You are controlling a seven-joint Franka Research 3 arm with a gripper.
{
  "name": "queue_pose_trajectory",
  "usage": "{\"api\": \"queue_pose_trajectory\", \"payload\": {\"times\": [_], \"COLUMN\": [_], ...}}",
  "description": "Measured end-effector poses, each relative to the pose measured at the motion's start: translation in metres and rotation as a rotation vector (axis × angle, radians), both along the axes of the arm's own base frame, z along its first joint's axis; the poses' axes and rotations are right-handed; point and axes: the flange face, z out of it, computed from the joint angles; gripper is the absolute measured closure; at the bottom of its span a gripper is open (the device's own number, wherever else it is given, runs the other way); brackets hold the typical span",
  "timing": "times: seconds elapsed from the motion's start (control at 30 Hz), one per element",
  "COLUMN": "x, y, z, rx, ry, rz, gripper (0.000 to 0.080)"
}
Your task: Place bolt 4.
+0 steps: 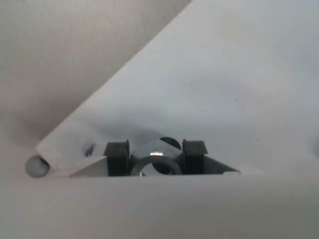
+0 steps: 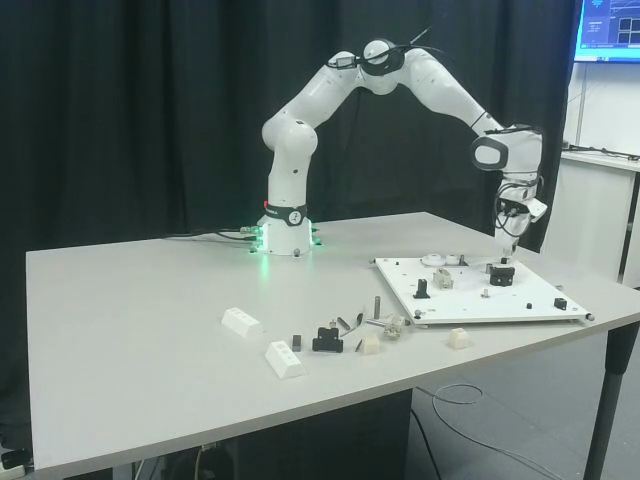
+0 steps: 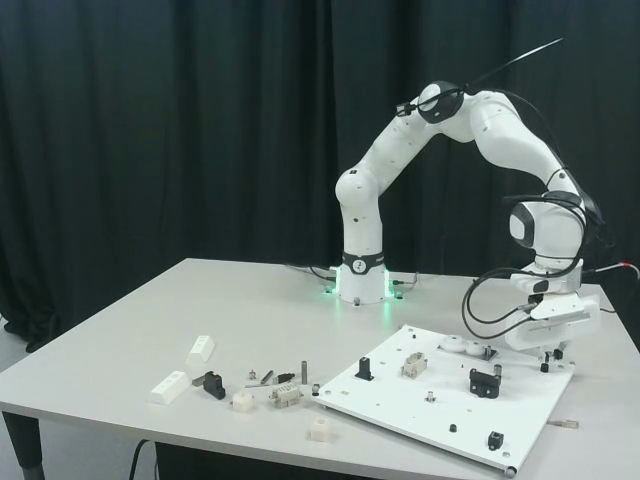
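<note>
Gripping bolt 4 (image 1: pixel 156 163) between narrow black fingers (image 1: pixel 117 157), gripper (image 3: pixel 546 356) low over white board (image 3: pixel 400 405) far corner on desk (image 3: pixel 150 320).

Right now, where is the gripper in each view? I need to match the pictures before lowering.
Wrist view: the gripper grips a metal bolt between its black fingers, above the white board.
First room view: the gripper is at the right, over the board's far edge.
Second room view: the gripper is at the right, near the board's right corner.
Shared landmark: the white board.
</note>
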Motion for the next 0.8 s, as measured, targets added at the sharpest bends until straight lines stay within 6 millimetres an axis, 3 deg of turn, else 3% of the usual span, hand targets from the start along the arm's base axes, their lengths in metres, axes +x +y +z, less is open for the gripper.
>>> {"api": "queue_pose_trajectory", "payload": {"times": [0.8], "x": [0.0053], "y": [-0.0047], "z": [0.0043], "rx": [0.003], "ry": [0.008], "rz": [-0.011], "gripper": [0.0579]}}
